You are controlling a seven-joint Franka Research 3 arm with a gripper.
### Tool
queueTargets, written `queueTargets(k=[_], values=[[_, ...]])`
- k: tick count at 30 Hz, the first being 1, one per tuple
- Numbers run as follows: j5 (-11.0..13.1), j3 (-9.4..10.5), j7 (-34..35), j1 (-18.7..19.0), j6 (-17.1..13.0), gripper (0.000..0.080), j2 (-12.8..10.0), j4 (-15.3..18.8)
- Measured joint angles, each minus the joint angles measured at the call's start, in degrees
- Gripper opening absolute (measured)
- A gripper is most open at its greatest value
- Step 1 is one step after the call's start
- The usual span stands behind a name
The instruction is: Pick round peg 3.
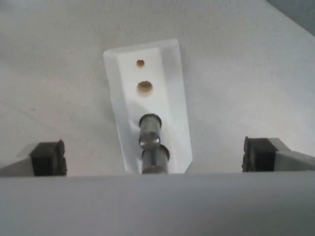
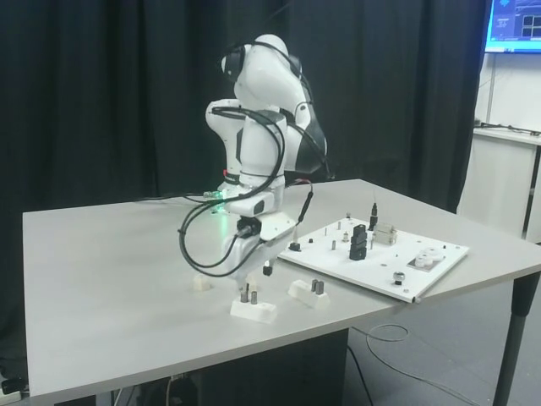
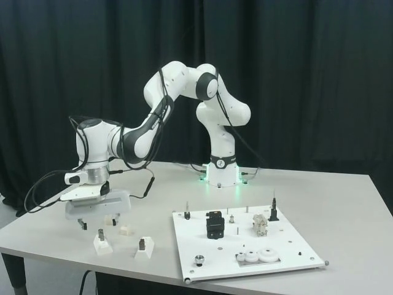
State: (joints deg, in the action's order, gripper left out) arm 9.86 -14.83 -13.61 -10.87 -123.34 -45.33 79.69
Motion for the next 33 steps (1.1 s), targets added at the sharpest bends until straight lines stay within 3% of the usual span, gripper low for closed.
queueTargets(k=[16, 30, 31, 33], values=[[2.4, -0.64, -3.6, 0.0, 0.2, 0.08, -2.9, -0.5], [4.6, -1.19, -3.9, 0.0, 0.1, 0.08, -3.8, -0.5], [4.8, -1.25, -3.9, 0.0, 0.1, 0.0508, -3.8, -0.5], [5.2, -1.36, -3.9, 0.0, 0.1, 0.0508, -3.9, -0.5]])
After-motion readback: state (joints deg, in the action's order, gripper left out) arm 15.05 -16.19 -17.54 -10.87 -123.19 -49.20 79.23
